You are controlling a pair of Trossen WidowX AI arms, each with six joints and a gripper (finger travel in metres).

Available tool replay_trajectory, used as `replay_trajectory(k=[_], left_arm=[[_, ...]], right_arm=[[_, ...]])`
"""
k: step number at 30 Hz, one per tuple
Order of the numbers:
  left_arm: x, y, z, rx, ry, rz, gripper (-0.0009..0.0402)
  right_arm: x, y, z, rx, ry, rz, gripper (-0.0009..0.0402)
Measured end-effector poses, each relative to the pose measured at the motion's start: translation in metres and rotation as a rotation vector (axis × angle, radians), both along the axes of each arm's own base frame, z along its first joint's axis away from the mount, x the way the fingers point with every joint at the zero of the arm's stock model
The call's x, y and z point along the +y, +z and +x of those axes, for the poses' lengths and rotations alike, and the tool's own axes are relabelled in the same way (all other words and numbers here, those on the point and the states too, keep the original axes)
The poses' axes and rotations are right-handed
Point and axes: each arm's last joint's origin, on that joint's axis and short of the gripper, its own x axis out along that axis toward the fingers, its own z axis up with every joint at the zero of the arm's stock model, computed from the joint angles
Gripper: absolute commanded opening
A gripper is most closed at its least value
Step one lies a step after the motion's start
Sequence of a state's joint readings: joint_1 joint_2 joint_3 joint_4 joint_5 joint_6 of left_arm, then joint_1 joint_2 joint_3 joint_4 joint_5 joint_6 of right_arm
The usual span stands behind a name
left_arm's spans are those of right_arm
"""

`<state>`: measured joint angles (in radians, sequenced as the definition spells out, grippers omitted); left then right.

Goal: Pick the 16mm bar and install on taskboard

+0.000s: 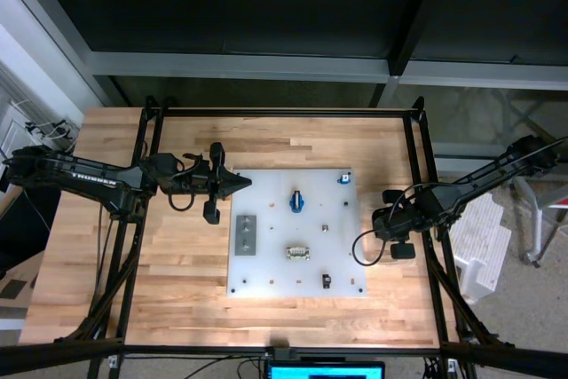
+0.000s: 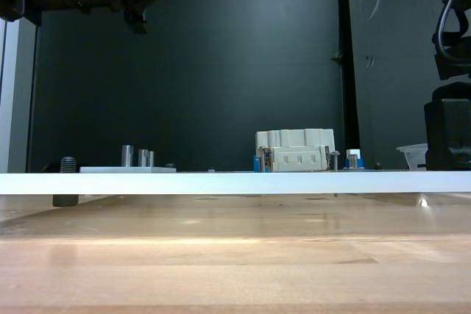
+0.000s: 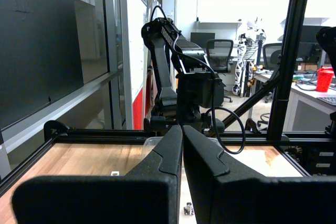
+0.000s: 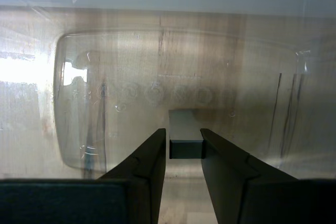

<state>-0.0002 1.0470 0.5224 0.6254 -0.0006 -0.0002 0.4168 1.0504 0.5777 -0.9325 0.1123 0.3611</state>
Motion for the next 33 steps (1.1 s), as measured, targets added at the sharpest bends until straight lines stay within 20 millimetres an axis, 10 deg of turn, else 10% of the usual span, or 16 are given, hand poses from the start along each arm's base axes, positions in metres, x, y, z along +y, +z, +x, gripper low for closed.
replay_trajectory(k=[16, 33], left_arm=[[0.0, 0.0, 0.0, 0.0, 0.0, 0.0, 0.0], [0.0, 0.0, 0.0, 0.0, 0.0, 0.0, 0.0]], right_arm=[[0.0, 0.003, 0.001, -0.004, 0.001, 0.001, 0.0004], [0.008, 0.059, 0.014, 0.015, 0.021, -0.008, 0.0004]])
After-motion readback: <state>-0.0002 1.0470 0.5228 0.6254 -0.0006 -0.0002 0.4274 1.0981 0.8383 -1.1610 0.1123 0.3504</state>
